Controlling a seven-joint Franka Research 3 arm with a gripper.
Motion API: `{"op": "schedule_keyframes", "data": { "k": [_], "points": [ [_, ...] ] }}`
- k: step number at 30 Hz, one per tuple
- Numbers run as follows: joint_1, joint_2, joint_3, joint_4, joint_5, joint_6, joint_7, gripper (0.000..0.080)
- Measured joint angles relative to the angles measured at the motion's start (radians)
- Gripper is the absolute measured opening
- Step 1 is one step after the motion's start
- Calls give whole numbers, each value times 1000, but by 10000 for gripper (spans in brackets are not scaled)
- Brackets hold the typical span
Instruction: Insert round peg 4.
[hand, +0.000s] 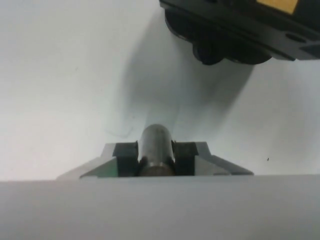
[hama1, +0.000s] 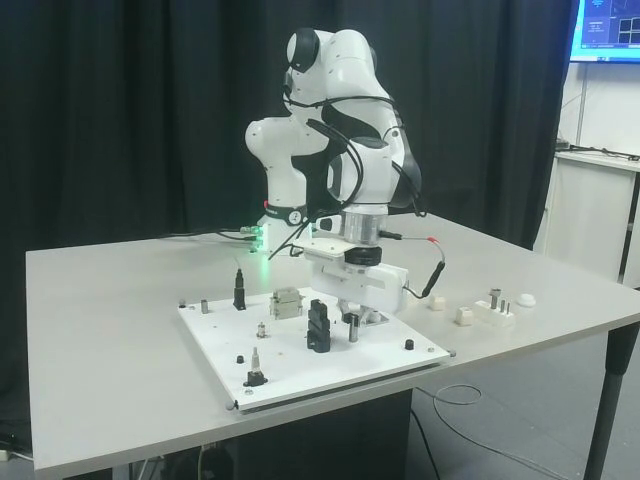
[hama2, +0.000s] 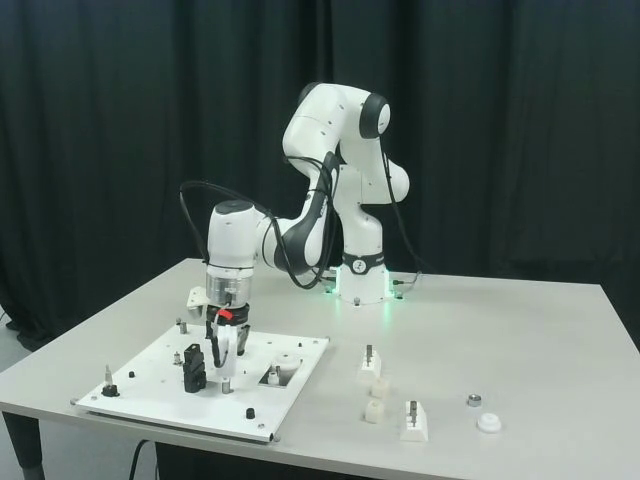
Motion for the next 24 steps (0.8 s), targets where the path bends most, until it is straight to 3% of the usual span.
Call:
{"op": "schedule_keyframes", "data": {
  "k": [24],
  "points": [
    [0, -4, 4, 3, 0, -31, -23, 149]
  ]
}}
